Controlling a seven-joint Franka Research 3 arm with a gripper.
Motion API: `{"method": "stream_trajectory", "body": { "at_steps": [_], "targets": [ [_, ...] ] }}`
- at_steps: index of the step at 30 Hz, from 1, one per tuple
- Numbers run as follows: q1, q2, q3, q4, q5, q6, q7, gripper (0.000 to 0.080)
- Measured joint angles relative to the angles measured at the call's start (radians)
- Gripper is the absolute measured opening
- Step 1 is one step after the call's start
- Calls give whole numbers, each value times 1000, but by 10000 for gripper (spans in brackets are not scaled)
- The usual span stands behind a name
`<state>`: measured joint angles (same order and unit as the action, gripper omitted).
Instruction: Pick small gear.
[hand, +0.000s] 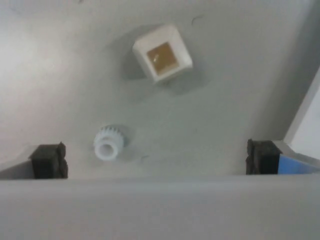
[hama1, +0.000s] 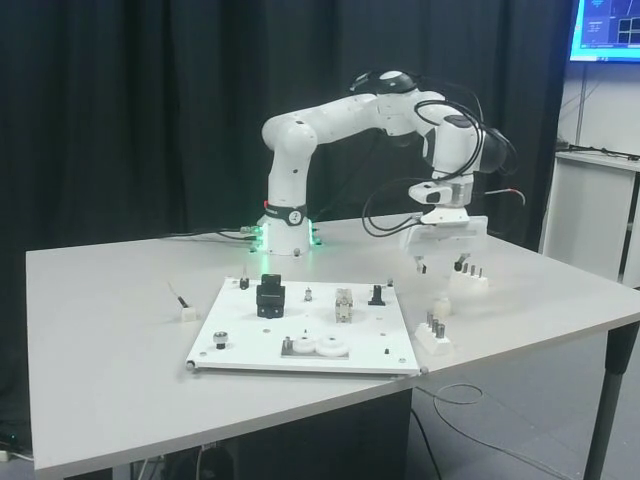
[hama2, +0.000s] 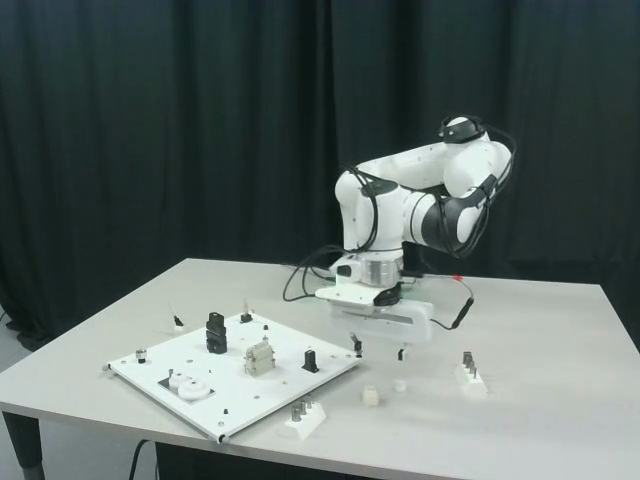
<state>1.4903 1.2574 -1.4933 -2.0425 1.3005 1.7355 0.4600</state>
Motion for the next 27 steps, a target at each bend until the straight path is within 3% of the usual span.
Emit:
{"method": "stream_trajectory", "body": {
  "at_steps": [12, 20, 27],
  "targets": [
    [81, -16, 53, -84, 67, 125, 1, 800],
    [97, -17, 100, -93, 88, 205, 3, 800],
    [100, -18, 131, -92, 96, 243, 12, 800]
  ]
}}
